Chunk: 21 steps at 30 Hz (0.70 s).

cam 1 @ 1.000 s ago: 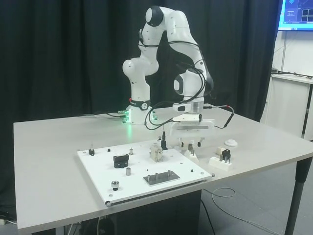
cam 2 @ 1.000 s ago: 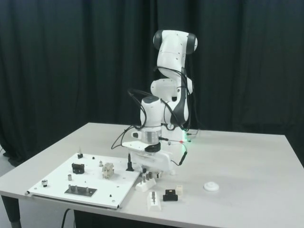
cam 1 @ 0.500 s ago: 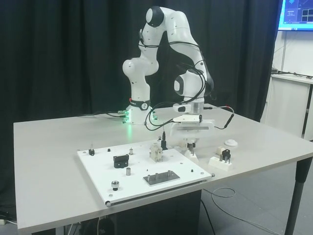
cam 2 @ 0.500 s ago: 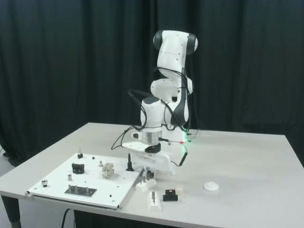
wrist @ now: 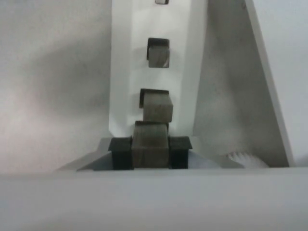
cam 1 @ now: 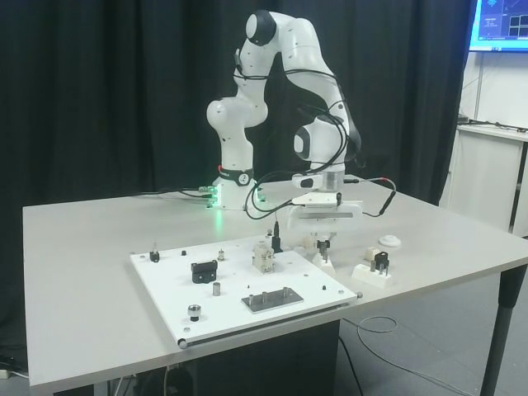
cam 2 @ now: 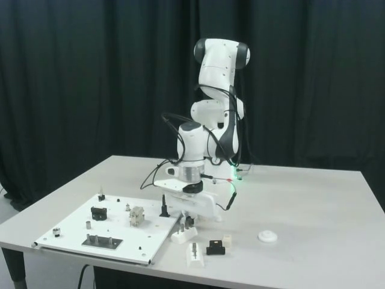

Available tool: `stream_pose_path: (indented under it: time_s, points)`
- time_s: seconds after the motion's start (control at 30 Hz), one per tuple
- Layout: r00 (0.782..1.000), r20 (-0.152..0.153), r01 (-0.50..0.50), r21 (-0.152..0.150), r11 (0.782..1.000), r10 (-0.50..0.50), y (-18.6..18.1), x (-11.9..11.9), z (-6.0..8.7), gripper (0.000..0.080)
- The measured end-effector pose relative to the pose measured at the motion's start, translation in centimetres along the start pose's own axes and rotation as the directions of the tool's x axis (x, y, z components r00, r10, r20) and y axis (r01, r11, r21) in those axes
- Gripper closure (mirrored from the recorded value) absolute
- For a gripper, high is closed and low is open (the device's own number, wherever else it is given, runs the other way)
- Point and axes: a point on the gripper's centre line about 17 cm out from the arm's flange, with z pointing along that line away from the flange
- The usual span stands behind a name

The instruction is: Pick square peg 4.

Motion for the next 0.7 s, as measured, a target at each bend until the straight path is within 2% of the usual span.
stream_pose_path:
  time_s: [0.7]
  points:
    - [1.0,0.024,-0.02,0.034,0.999,0.02,0.0,0.1,-3.6,0.0648]
